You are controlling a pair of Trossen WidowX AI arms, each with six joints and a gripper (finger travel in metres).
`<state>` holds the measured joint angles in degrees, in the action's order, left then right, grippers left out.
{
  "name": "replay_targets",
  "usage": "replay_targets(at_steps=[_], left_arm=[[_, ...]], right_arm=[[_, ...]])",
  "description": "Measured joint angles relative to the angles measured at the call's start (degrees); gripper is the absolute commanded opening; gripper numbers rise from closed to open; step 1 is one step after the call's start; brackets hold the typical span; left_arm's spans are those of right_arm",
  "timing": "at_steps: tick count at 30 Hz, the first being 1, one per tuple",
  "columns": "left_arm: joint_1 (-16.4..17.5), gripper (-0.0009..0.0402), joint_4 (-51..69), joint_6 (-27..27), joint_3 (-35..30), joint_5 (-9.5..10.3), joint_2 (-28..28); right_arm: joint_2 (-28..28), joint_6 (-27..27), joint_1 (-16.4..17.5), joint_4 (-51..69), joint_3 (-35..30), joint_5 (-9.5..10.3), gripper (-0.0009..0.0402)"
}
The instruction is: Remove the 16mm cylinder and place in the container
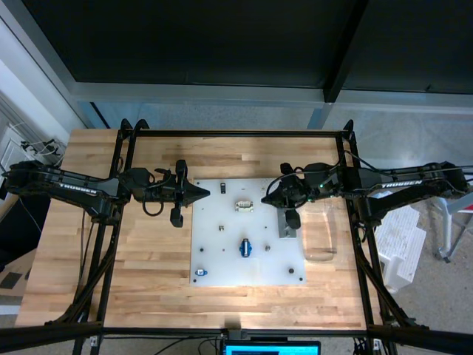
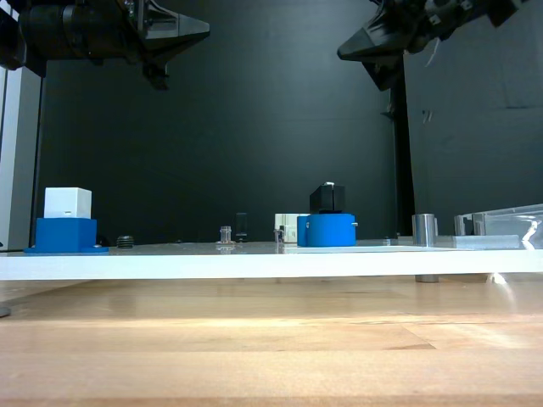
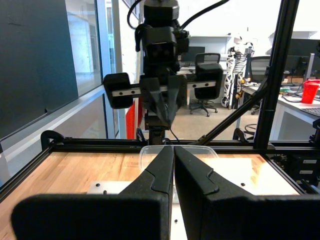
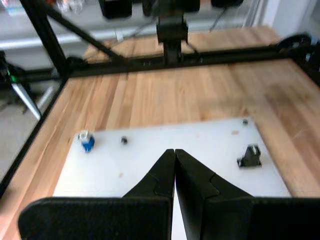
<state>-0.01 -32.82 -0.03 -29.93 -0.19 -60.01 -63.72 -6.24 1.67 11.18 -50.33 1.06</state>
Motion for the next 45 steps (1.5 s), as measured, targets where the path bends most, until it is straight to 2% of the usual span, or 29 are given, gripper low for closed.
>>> replay_targets(at_steps=[8,21,25,35,38,41,45], left_arm=[[0.0,0.0,0.0,0.0,-0.02,0.02,0.02],[0.0,0.0,-0.02,0.0,-0.02,0.02,0.02],[0.0,0.0,-0.02,0.0,-0.02,0.0,0.0],[0.0,0.0,0.0,0.0,-0.02,0.0,0.0],[0.0,0.0,0.0,0.0,-0.02,0.0,0.0],[0.0,0.0,0.0,0.0,-0.02,0.0,0.02],[0.0,0.0,-0.02,0.0,-0.02,0.0,0.0]], right_arm=[[-3.56,-0.96,4.74,17.09,-7.8,-4.48,0.0],[-14.16,-2.93,10.16,35.01,-17.25,-4.63,0.0008],[-18.18,-2.89,11.61,39.17,-19.91,-4.59,0.0042],[-26.99,-3.82,13.4,43.39,-24.17,-4.57,0.0165],[-29.0,-3.65,13.73,43.63,-24.17,-4.66,0.0187],[-31.1,-2.84,14.6,43.67,-24.17,-6.08,0.0203],[-33.22,-2.43,15.61,43.65,-24.17,-6.21,0.0219]])
